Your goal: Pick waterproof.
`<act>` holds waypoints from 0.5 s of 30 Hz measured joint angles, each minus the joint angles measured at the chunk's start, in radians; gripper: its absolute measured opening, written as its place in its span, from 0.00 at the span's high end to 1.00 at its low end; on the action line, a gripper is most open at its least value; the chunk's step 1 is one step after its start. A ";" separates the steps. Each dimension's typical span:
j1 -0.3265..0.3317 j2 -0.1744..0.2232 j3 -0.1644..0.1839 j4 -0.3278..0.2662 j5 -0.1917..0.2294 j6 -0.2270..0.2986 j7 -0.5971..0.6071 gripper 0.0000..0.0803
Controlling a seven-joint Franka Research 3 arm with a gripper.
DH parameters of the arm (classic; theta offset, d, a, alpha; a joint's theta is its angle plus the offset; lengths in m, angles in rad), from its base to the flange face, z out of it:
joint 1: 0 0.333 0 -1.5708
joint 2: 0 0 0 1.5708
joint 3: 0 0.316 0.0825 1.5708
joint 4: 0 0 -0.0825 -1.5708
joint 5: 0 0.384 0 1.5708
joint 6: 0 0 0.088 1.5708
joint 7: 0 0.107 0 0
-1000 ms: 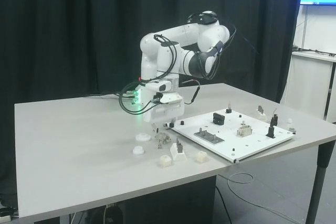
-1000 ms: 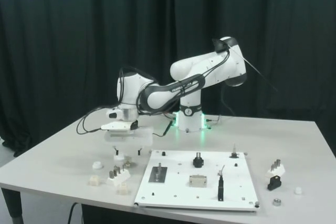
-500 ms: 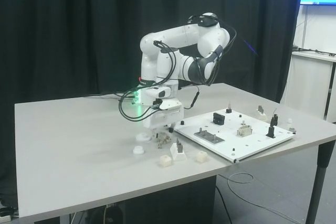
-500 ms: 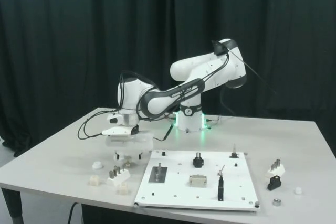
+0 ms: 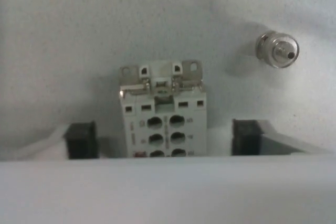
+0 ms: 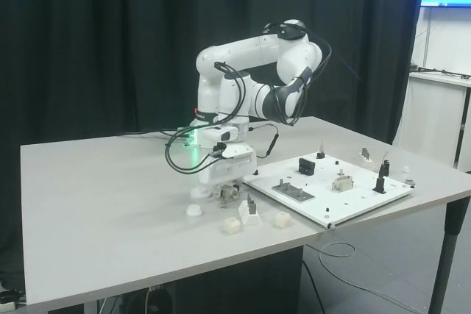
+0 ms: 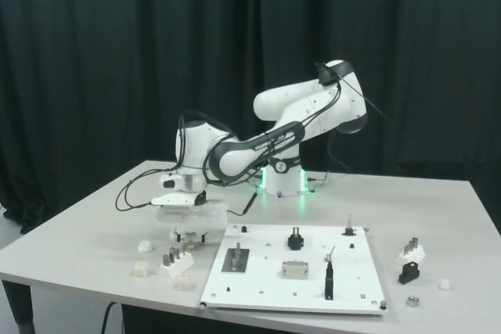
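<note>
The waterproof connector (image 5: 163, 114) is a white block with several round sockets and metal clips along one end, lying on the grey table. My gripper (image 5: 164, 140) is open and low over it. One black fingertip (image 5: 80, 140) stands on each side of the block, with a gap left on both sides. In the first room view the gripper (image 6: 227, 187) sits down at the table just left of the white board, and the connector (image 6: 229, 195) shows beneath it. From the second room view the gripper (image 7: 190, 232) also hangs right above the table.
A small metal round fitting (image 5: 277, 50) lies on the table close to the connector. A white cap (image 6: 194, 210), a white peg holder (image 6: 251, 215) and two small white blocks (image 6: 232, 226) lie nearby. The white board (image 6: 352, 198) with mounted parts lies to the right.
The arm has come down: the gripper dropped from above the table until its fingers straddle the connector. The parts on the table have not moved.
</note>
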 joint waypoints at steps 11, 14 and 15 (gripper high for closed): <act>-0.003 0.000 0.002 0.001 0.017 0.005 0.001 0.61; -0.003 0.000 0.000 0.004 0.018 0.006 0.001 0.61; -0.003 0.000 -0.001 0.005 0.018 0.006 0.001 0.61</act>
